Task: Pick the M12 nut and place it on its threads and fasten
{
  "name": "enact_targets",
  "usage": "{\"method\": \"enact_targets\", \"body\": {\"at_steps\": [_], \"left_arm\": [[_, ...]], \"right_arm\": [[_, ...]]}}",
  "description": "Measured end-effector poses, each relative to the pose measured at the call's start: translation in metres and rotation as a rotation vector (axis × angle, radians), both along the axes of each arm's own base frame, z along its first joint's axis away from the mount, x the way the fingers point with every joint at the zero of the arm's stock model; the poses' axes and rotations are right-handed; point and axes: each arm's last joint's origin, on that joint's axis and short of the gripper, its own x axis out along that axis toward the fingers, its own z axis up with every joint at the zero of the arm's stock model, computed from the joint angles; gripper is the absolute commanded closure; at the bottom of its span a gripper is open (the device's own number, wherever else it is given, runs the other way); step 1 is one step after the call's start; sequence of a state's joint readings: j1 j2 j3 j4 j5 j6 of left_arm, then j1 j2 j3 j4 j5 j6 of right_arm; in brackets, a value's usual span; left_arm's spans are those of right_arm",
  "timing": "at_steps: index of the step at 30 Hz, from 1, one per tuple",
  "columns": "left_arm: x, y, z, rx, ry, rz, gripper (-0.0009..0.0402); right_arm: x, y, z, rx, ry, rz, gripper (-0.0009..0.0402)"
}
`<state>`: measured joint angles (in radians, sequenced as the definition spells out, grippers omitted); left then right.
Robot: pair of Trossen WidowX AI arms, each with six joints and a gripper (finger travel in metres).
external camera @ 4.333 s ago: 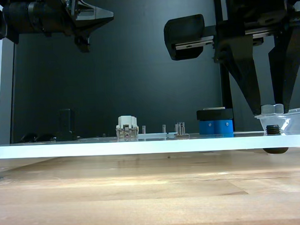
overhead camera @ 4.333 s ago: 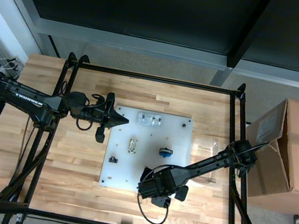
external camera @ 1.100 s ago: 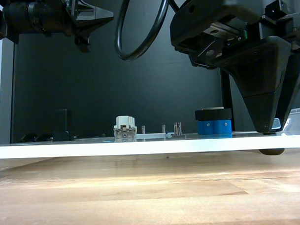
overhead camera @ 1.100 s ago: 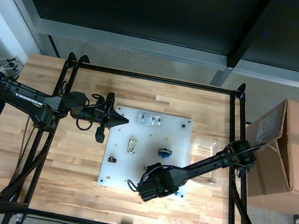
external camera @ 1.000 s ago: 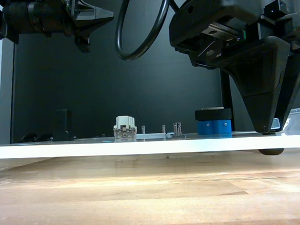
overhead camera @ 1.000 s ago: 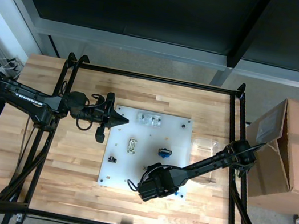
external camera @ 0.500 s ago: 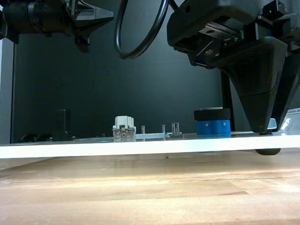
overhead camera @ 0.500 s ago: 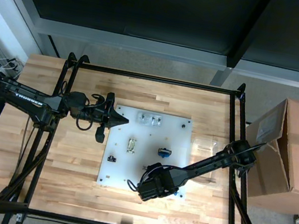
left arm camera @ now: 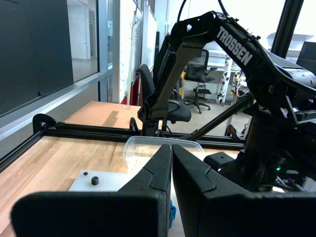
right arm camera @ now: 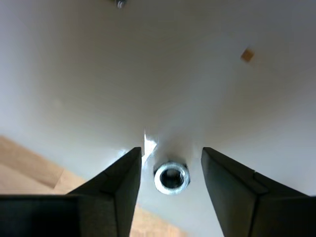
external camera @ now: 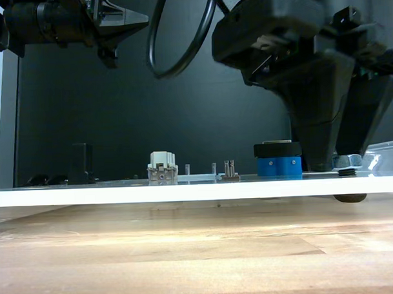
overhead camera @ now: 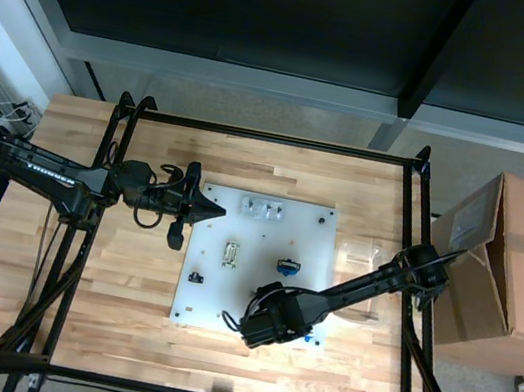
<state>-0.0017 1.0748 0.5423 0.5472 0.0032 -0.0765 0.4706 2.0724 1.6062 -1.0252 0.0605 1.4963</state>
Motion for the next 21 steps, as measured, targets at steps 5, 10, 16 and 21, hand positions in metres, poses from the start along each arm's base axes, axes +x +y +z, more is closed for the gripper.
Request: {"method": "enact_targets", "body": {"at_steps": [5, 10, 16, 21], "left_arm": [[0.000, 0.000, 0.000, 0.000, 0.001, 0.000, 0.0393], [0.000, 0.000, 0.000, 0.000, 0.000, 0.000, 0.0393], [0.000, 0.000, 0.000, 0.000, 0.000, 0.000, 0.0393], [0.000, 0.000, 0.000, 0.000, 0.000, 0.000, 0.0393]], "right_arm": [[-0.002, -0.002, 0.010, 0.010, -0.022, 0.016, 0.0188], [-0.005, -0.005, 0.028, 0.018, -0.067, 0.089, 0.0194], [-0.011, -0.008, 0.040, -0.043, -0.059, 0.573, 0.0262], [-0.014, -0.009, 0.040, -0.038, -0.029, 0.793, 0.0371]]}}
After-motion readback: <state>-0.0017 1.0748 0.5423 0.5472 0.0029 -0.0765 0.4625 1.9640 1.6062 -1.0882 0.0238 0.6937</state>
